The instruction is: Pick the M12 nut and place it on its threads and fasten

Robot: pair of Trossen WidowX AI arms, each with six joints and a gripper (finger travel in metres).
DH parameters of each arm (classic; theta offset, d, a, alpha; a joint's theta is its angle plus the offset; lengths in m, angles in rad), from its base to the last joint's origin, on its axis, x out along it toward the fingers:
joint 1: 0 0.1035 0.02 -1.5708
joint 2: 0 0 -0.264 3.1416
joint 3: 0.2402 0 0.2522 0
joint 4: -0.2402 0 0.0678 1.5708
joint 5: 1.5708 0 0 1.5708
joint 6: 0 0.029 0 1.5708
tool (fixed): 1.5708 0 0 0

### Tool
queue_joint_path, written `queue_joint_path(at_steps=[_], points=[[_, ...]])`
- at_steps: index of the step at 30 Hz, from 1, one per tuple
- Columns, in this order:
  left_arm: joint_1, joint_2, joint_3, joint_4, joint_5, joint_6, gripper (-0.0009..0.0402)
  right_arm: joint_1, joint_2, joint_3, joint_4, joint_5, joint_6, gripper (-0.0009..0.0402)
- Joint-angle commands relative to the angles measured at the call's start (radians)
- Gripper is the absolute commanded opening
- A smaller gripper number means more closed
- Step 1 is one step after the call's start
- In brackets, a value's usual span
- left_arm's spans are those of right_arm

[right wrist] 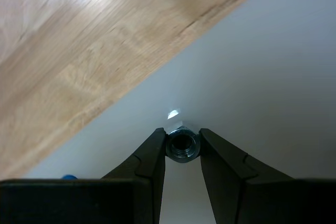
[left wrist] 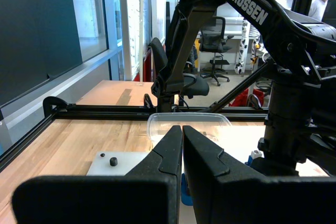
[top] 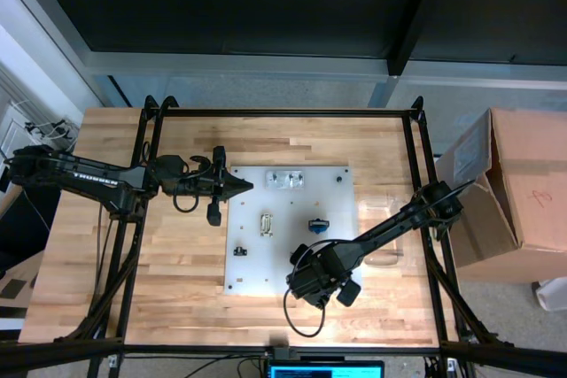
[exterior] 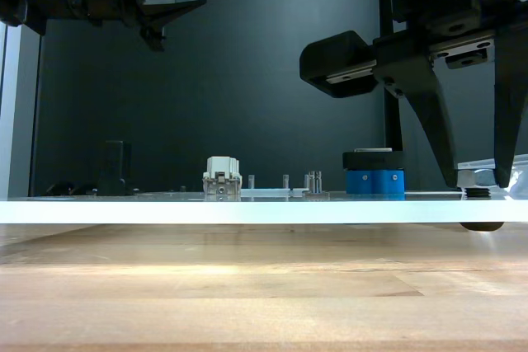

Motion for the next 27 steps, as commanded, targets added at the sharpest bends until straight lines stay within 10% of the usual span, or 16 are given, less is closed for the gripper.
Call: queue_joint_path(at_steps=[1, 27], points=[[0.000, 0.000, 0.000, 0.000, 0.000, 0.000, 0.0000, -0.001, 0.001, 0.000, -0.003, 0.000, 0.102, 0.0014], [0.000, 0.000, 0.000, 0.000, 0.000, 0.000, 0.0000, 0.002, 0.001, 0.000, -0.008, -0.004, 1.441, 0.0013]])
